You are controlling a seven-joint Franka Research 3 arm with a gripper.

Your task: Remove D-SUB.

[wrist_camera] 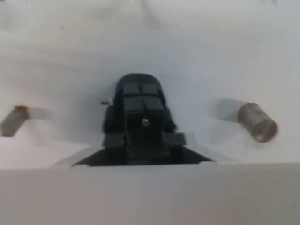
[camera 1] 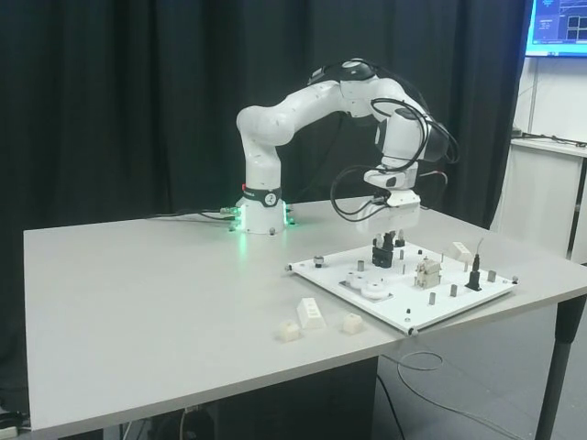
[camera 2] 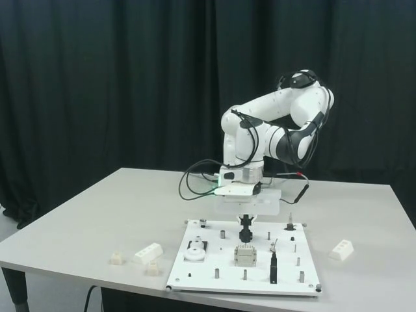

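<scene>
Wrist view: my gripper (wrist_camera: pixel 140 124) is closed on the black plug (wrist_camera: pixel 139 101), its rounded hood standing between my fingers, a small screw showing on its face. Below it lies the white board (wrist_camera: pixel 150 51). A grey peg (wrist_camera: pixel 257 122) stands at the plug's three o'clock, and a small block (wrist_camera: pixel 13 121) sits at its nine o'clock.

First room view: my white arm (camera 1: pixel 303 105) reaches from its base (camera 1: pixel 260 213), lit green, out over the board (camera 1: pixel 321 270) on the grey table (camera 1: pixel 138 293). My gripper (camera 1: pixel 385 236) hangs just above the board with the plug (camera 1: pixel 383 252) in it. On the board are white rings (camera 1: pixel 367 284), a socket block (camera 1: pixel 426 273) and a black piece (camera 1: pixel 474 278). Three white blocks (camera 1: pixel 310 313) lie on the table at the board's seven o'clock. Black curtains (camera 1: pixel 138 92) close the room behind.

Second room view: the plug (camera 2: pixel 245 233) hangs from my gripper (camera 2: pixel 245 224), above the socket block (camera 2: pixel 245 255) near the board's (camera 2: pixel 195 276) middle. White blocks (camera 2: pixel 148 252) lie at the board's nine o'clock, and another white block (camera 2: pixel 342 249) at three.
</scene>
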